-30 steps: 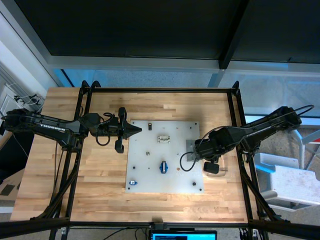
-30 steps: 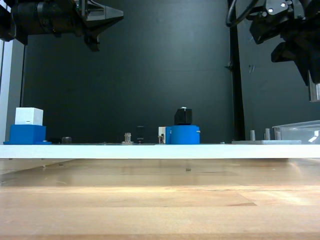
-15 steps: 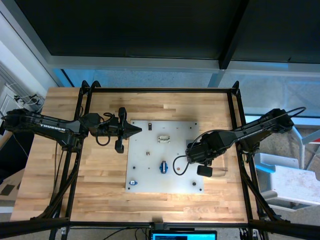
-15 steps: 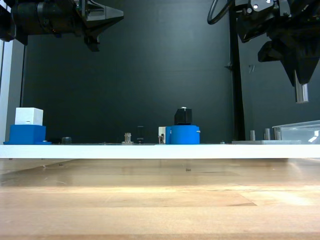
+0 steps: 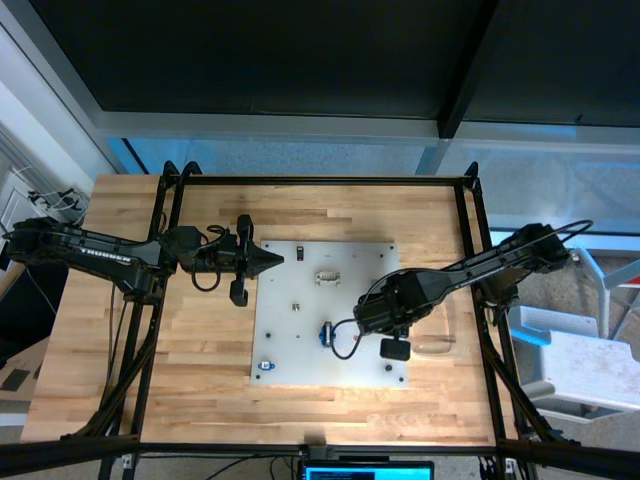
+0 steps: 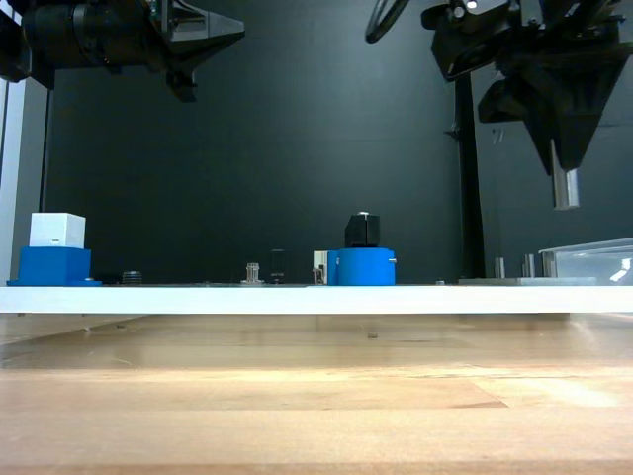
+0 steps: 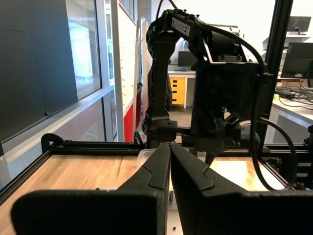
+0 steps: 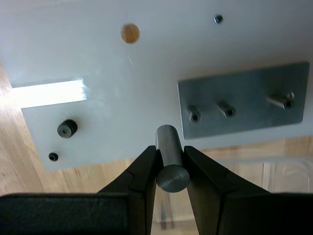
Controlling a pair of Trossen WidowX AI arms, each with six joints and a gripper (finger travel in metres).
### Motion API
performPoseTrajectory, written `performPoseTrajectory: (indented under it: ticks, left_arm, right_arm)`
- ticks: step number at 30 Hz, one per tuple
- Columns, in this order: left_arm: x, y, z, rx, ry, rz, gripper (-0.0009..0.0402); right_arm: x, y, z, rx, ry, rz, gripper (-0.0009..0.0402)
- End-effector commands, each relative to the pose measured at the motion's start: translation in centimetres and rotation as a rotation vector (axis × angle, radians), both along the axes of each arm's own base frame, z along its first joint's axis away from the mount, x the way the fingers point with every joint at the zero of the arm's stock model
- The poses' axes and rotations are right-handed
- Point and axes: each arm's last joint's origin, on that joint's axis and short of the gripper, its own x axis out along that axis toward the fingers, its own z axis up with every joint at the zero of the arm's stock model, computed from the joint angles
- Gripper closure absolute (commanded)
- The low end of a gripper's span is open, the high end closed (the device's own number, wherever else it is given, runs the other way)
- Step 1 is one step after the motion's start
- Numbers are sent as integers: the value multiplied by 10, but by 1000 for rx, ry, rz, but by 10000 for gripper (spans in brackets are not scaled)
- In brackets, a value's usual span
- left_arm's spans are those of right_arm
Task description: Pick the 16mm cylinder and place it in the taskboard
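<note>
Two hands are in view for you: your right hand pinches the metal peg upright between its fingers, hanging over the right part of the white board and well clear of its surface. Your left hand, fingers pressed together and holding nothing, hovers high over the board's upper left corner above the worktop.
</note>
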Motion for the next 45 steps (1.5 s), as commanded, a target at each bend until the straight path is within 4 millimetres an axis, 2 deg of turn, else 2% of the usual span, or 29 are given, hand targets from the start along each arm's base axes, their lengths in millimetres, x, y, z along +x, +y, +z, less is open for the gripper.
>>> performPoseTrajectory:
  ticks: [1,6,21,31,39,45]
  left_arm:
    - [0,0,0,0,0,0,393]
    - [0,0,0,0,0,0,393]
    - [0,0,0,0,0,0,393]
    - [0,0,0,0,0,0,393]
    - [0,0,0,0,0,0,393]
    - [0,0,0,0,0,0,393]
  right_arm:
    - [8,3,-5,-1,0,13,348]
    - [19,6,-12,4,-16,21,348]
    - [33,5,-29,14,-21,20,348]
    - [35,5,-27,19,-36,15,348]
    - [50,8,-29,10,-19,45,348]
    - [52,8,-28,15,-35,42,348]
